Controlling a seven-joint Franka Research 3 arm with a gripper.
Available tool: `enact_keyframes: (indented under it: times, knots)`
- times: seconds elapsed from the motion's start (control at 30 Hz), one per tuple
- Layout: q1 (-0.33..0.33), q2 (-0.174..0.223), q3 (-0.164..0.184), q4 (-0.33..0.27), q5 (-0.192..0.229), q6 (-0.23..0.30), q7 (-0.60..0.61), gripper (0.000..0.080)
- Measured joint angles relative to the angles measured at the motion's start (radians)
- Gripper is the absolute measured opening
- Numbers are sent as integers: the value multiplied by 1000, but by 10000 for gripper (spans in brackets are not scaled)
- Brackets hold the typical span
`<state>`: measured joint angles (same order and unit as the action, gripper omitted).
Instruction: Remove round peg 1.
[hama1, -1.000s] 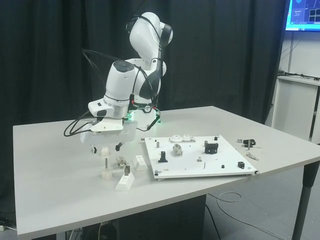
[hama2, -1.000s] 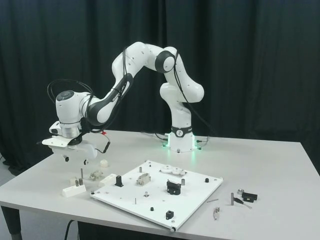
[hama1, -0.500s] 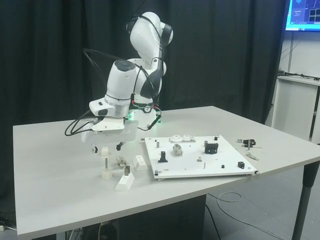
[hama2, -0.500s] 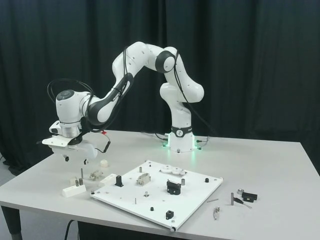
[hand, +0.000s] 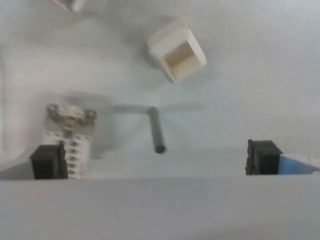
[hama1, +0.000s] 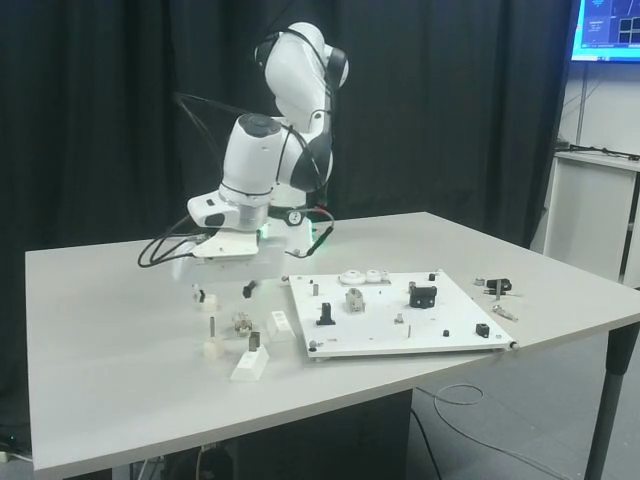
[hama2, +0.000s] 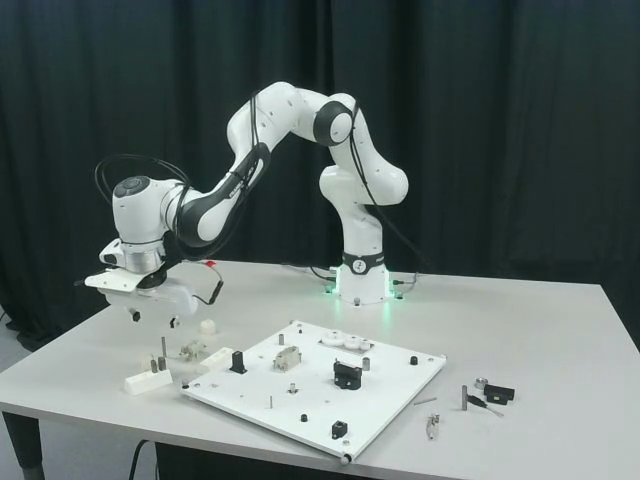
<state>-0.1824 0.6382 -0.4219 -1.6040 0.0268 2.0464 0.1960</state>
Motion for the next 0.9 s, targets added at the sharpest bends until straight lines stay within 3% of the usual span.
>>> enact_keyframes:
  times: [0.47,0.9]
  knots:
    - [92,-5,7,50,168,-37,99,800]
    - [216,1,23,56,222,-20,147,800]
